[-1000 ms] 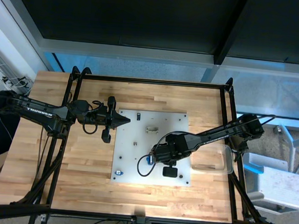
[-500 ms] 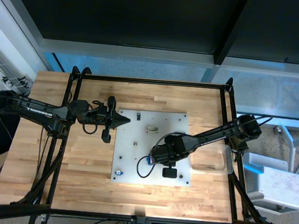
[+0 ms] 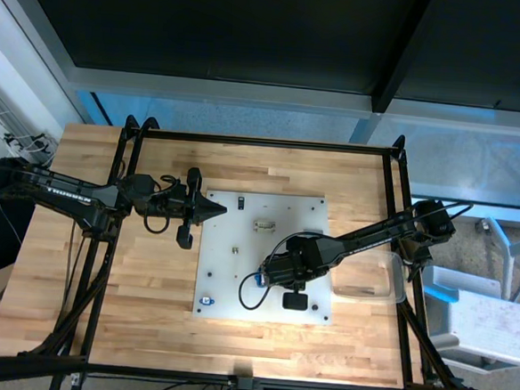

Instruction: Pick the 16mm cylinder and place it in the taskboard

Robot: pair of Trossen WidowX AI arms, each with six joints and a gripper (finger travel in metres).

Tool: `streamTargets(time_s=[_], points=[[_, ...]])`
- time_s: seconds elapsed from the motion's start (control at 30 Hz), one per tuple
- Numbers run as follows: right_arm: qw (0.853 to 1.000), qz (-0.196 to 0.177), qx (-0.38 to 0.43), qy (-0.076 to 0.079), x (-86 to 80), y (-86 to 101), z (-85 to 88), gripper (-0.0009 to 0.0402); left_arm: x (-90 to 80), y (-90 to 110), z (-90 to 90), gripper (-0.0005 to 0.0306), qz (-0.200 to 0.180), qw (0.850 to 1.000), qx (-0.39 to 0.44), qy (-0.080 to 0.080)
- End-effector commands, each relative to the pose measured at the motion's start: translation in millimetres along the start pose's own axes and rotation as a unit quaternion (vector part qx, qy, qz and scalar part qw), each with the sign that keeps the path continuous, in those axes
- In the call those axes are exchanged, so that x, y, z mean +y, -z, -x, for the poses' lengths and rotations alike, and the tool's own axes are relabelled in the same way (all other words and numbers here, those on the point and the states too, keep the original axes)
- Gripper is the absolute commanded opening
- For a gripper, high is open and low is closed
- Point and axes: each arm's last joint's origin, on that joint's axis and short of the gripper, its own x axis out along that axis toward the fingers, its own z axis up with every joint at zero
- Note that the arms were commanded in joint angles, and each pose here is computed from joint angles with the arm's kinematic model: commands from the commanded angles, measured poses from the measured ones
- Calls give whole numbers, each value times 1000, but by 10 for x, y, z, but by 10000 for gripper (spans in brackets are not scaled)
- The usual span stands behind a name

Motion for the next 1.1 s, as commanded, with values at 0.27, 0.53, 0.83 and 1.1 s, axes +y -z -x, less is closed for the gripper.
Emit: streamTargets(time_s=[0.27,0.53,0.83,1.1], points=[[1000,0,3,1,-2,17,-22,12,1,-2,0,0,0,1000,0,0],[1000,0,5,0,-3,21,-22,12,1,-2,0,0,0,1000,0,0],[1000,1,7,1,-6,28,-15,12,0,-2,0,0,0,1000,0,0],[1000,1,5,0,-3,25,-35,12,0,-2,0,0,0,1000,0,0]])
